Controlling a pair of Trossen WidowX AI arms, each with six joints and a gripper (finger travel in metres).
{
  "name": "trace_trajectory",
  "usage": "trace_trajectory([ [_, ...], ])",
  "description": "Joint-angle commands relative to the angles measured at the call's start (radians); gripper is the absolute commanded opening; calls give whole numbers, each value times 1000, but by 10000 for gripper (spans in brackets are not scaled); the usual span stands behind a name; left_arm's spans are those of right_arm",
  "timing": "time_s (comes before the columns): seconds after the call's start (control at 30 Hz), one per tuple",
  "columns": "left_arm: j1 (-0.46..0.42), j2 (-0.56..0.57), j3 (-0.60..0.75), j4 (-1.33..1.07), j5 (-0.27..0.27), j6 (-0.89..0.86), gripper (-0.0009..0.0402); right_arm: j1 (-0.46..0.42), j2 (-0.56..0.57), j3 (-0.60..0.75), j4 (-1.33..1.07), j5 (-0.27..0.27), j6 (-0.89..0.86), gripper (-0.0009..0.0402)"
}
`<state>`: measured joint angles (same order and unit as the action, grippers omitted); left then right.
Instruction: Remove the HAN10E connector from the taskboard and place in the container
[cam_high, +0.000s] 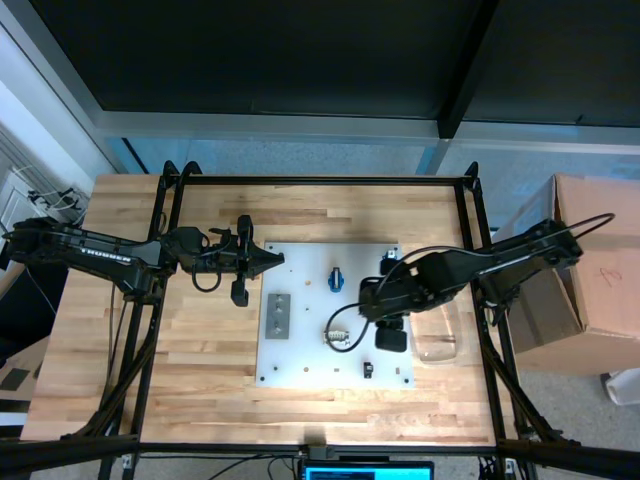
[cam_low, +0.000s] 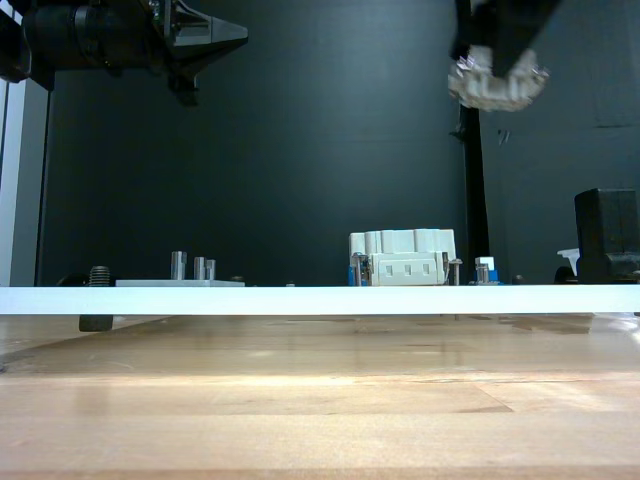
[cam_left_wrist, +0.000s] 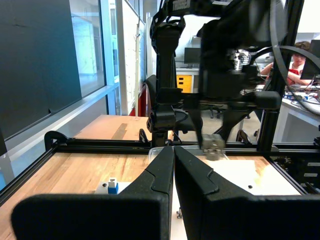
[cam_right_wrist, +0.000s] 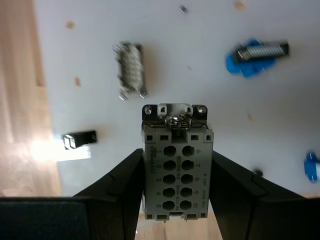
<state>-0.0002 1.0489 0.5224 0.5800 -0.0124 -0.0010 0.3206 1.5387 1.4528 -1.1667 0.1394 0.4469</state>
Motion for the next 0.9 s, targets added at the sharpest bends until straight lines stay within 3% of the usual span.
trace_trajectory([
  [0.03, 0, 0, 0, 0, 0, 0, 0, 0, -69, -104, 33, 3, 55, 29],
  [0.6, 0, 0, 0, 0, 0, 0, 0, 3, -343, -475, 47, 26, 262, 29],
  [0.9, 0, 0, 0, 0, 0, 0, 0, 7, -387, -663, 99, 25, 289, 29],
])
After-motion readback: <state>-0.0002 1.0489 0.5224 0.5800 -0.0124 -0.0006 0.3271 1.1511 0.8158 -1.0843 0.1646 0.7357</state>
